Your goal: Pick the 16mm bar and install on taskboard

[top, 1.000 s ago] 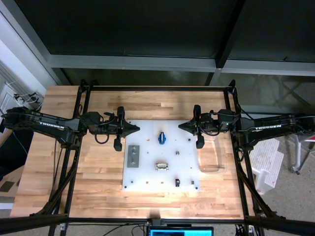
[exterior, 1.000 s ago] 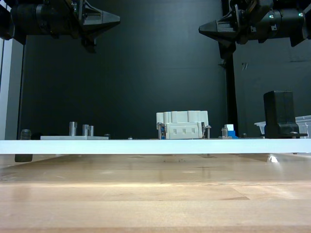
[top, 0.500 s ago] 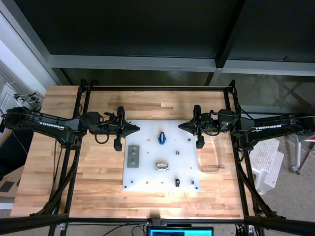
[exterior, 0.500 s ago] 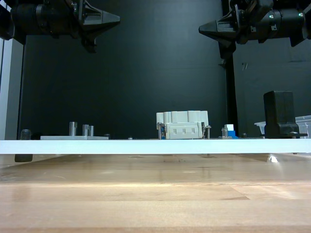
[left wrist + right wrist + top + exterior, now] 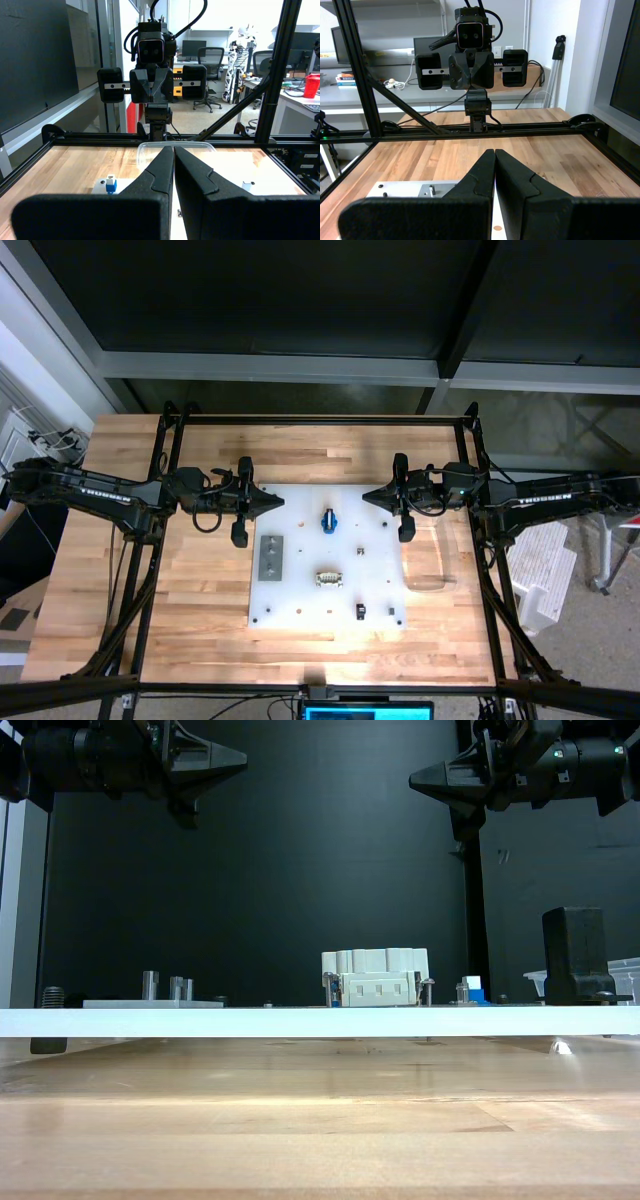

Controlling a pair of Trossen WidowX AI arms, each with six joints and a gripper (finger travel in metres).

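Note:
The taskboard (image 5: 290, 595) is a white square plate in the middle of the table, seen edge-on in the low view as a white taskboard (image 5: 300, 1022). It carries a grey block (image 5: 271, 558), a blue knob (image 5: 329, 520) and a pale connector (image 5: 329, 580). The 16mm bar is hidden from me in every view. My left gripper (image 5: 280, 502) hangs shut, high over the board's left edge. Opposite it, my right gripper (image 5: 366, 497) is shut too, high over the board's far right part. Neither holds anything.
A clear plastic tray (image 5: 432, 558) lies just right of the board. Short metal pegs (image 5: 150, 985) stand on the grey block, and a black fitting (image 5: 574, 955) rises at the board's near right. A black frame (image 5: 165, 540) surrounds the table.

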